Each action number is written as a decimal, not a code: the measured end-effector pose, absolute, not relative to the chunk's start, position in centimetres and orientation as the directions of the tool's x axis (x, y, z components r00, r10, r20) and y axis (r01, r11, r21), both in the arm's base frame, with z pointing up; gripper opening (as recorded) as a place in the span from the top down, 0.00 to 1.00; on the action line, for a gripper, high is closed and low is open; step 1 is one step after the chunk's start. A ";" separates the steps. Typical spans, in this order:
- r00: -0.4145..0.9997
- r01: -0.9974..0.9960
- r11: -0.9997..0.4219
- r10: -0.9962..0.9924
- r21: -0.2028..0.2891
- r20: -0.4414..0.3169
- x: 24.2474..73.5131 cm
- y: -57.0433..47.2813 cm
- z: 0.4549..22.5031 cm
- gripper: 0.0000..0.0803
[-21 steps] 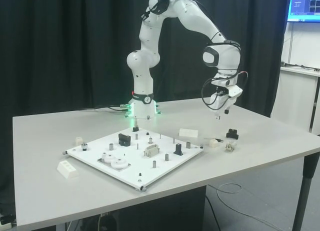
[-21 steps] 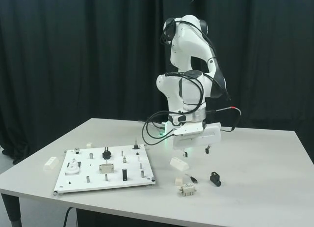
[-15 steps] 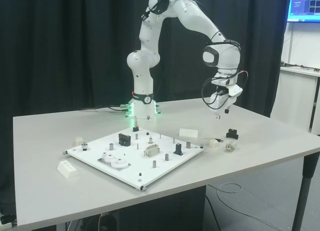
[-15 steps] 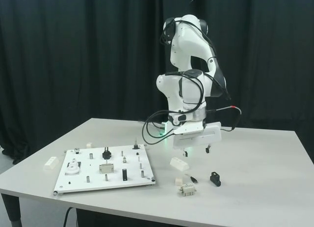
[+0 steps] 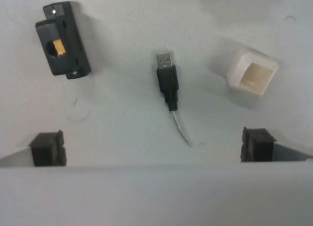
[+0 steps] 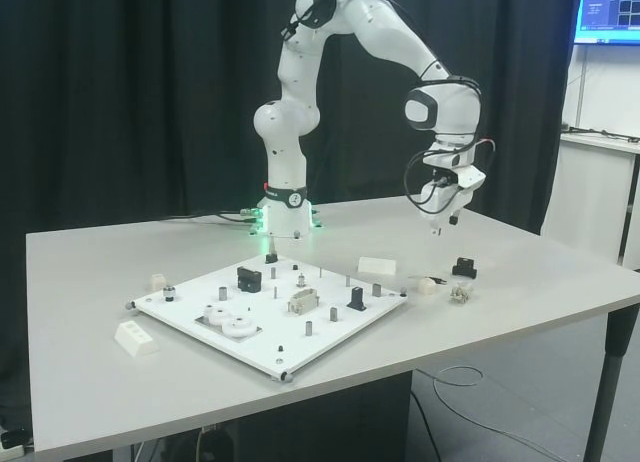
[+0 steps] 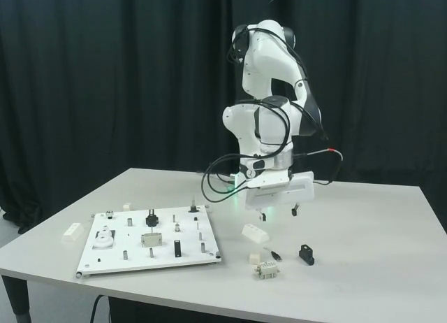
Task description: Remove square peg 4.
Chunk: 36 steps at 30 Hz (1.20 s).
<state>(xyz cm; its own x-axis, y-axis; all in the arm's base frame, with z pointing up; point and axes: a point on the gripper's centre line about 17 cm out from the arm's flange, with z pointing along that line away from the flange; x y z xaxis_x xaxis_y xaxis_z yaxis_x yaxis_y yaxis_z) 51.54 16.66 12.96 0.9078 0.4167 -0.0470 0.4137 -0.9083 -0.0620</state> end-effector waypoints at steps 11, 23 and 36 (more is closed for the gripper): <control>0.910 0.411 -0.910 0.413 -0.055 -0.041 51.9 16.0 13.4 0.00; 0.910 0.414 -0.910 0.414 0.013 -0.037 53.4 12.0 13.8 0.00; 0.914 0.407 -0.911 0.406 0.068 -0.022 55.7 4.6 12.9 0.00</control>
